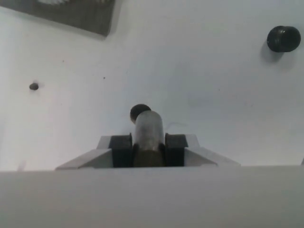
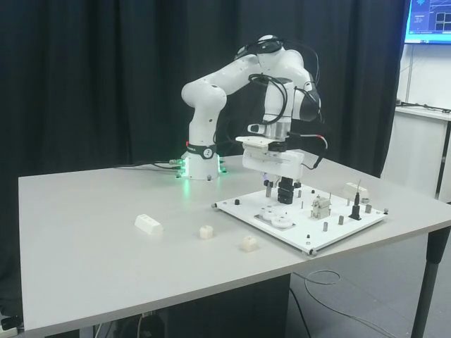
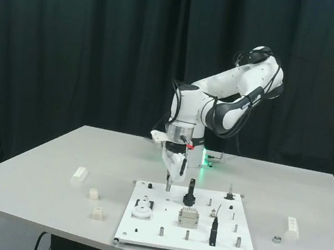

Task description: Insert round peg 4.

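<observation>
My gripper [image 1: 148, 144] is shut on a grey round peg [image 1: 148, 127], which stands upright between the black pads [image 1: 121, 150]. The peg's lower end hangs just above the white board [image 1: 204, 90], beside a dark round hole [image 1: 137, 111]; whether it touches the board cannot be told. In the first room view the gripper [image 2: 268, 179] holds the peg [image 2: 268, 189] over the far part of the board [image 2: 236, 205]. The second room view shows the gripper [image 3: 169, 175] and peg [image 3: 167, 187] near the board's [image 3: 158, 235] far left corner.
A black knob [image 3: 189, 196] stands on the board just right of the peg. A white gear [image 3: 142, 209], a grey block [image 3: 188, 218] and several small pegs also stand there. Three white blocks [image 3: 94, 194] lie on the table to the left, one more [image 3: 292, 226] to the right.
</observation>
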`<state>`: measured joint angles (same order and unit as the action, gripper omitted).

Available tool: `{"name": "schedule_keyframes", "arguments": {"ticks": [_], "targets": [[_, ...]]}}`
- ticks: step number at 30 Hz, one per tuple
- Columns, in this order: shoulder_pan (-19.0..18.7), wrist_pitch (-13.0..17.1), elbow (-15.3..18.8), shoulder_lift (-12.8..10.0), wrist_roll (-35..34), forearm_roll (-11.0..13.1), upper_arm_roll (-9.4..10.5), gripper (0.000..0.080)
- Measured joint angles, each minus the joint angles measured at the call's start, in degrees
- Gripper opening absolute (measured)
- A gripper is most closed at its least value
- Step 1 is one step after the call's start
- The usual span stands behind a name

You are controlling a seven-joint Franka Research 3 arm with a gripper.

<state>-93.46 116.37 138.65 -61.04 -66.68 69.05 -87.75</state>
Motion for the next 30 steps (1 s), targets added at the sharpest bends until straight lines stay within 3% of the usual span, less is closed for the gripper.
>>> {"name": "schedule_keyframes", "arguments": {"ticks": [22,30], "targets": [[1.69,-1.82,0.14,-0.19,0.99,2.72,1.21,0.0143],[2.40,-1.84,0.13,-1.26,2.34,5.00,2.04,0.0143]]}}
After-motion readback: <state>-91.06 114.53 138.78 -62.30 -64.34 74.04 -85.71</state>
